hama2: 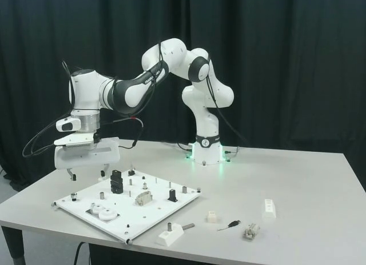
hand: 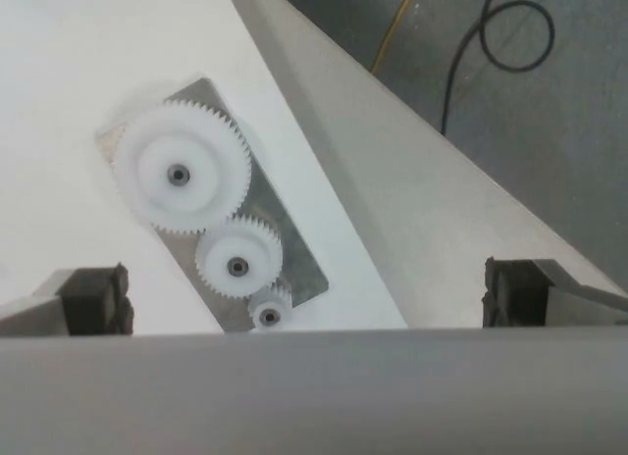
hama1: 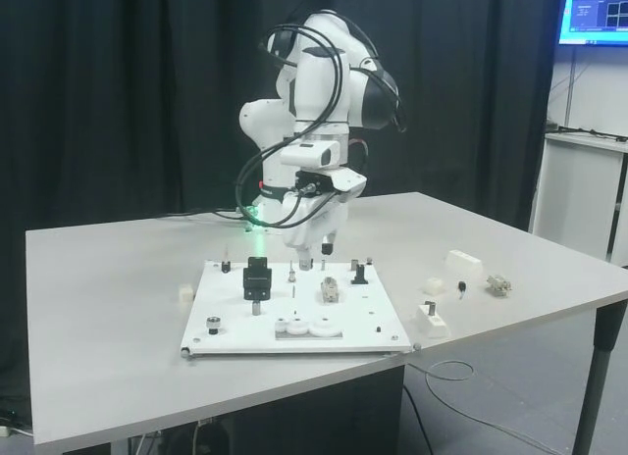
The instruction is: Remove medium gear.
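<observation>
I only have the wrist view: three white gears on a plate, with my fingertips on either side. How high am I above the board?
Observer: The gripper hangs well clear above the white board and touches nothing.
Operator: Am I straight over the medium gear?
Observer: No. In the first room view the gripper is above the board's rear part, while the medium gear sits in the row of gears by the front edge.
Operator: Is anything tall in between?
Observer: Yes. A black block stands on the board between the rear part and the gears, a little to one side of the gripper.
</observation>
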